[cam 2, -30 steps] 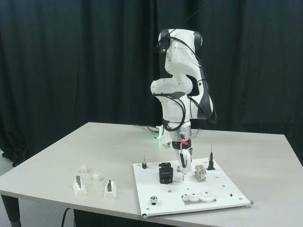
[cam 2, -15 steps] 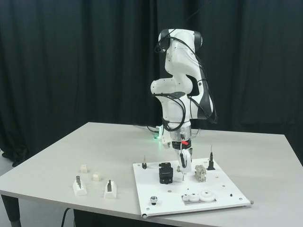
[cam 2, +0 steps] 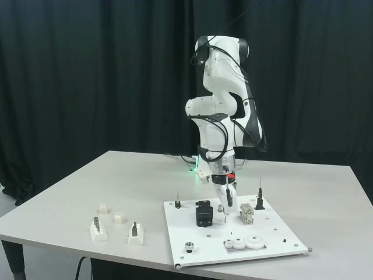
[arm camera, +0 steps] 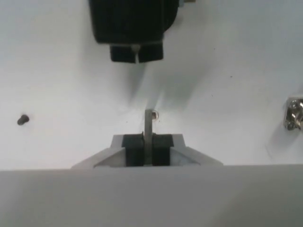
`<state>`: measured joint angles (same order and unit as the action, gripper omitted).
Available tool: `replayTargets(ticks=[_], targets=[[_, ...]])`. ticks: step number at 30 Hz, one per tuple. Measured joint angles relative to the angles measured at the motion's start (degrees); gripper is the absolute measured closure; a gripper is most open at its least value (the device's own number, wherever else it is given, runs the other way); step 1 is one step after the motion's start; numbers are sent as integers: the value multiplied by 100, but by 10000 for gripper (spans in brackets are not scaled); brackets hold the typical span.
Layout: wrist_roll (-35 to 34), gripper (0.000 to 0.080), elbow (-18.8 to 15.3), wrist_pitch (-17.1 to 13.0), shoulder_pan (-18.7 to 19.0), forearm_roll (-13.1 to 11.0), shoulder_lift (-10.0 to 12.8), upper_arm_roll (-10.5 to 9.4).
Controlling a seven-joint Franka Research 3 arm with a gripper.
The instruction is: Insert square peg 1.
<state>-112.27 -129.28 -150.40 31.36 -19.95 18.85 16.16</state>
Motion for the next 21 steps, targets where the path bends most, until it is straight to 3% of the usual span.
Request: replayTargets(ticks=[11, 21], targets=[[535, 772, 2, 28, -15, 11, 1, 38], [578, 772, 23, 107, -20, 7, 1, 54]])
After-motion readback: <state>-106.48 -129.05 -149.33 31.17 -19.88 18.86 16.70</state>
